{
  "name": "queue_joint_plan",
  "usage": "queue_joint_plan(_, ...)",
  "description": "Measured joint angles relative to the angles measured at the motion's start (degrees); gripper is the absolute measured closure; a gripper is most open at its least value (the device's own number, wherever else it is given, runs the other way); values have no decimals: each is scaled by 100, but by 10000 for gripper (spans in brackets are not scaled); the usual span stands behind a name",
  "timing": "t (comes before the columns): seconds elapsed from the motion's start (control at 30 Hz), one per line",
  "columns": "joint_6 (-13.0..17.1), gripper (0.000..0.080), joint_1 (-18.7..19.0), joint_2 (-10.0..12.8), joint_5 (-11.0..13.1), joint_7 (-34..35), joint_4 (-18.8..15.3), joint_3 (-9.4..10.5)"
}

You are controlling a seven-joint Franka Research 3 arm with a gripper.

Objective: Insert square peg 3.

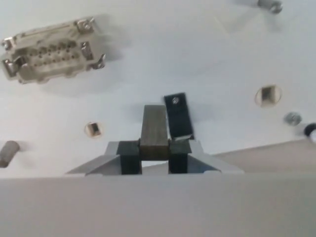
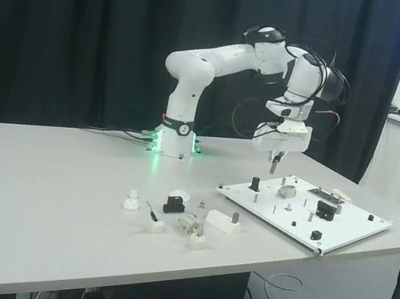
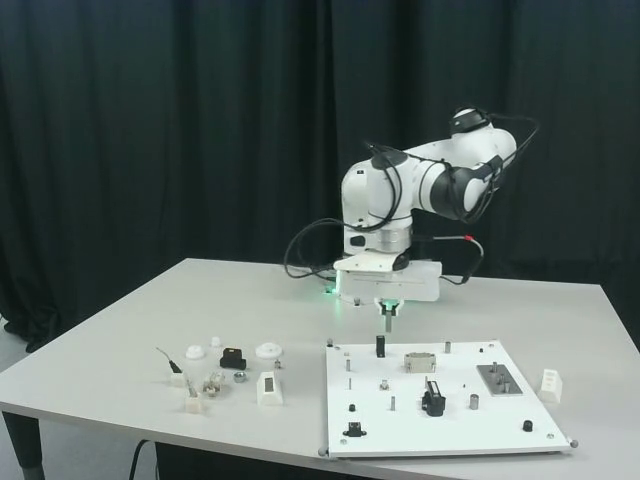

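Plainly the carry is the step in hand: the gripper (image 1: 154, 148) is clamped on the one square peg (image 1: 154, 129), held upright above the white board (image 1: 207, 59) without touching it. Beyond it stands one black block (image 1: 178, 114), two square holes (image 1: 93, 129) (image 1: 268, 95) lie either side, and farther off sits one grey connector (image 1: 52, 52). Next, likely, centring over a hole and lowering straight.

Probably lab: black curtains (image 3: 150, 130), test board (image 3: 440, 400)
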Motion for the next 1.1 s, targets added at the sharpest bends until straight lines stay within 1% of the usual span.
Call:
queue_joint_plan(0.2, 158, 691, 443, -41, -4, 556, -259, -28)
queue_joint_plan(0.47, 513, 691, 1028, -132, 14, 1329, -599, -38)
queue_joint_plan(0.63, 767, 691, 1341, -144, 55, 1880, -791, -40)
queue_joint_plan(0.83, 1057, 691, 1641, -145, 88, 2531, -993, -38)
queue_joint_plan(1.1, 1362, 691, 1882, -145, 189, 3300, -1210, 0)
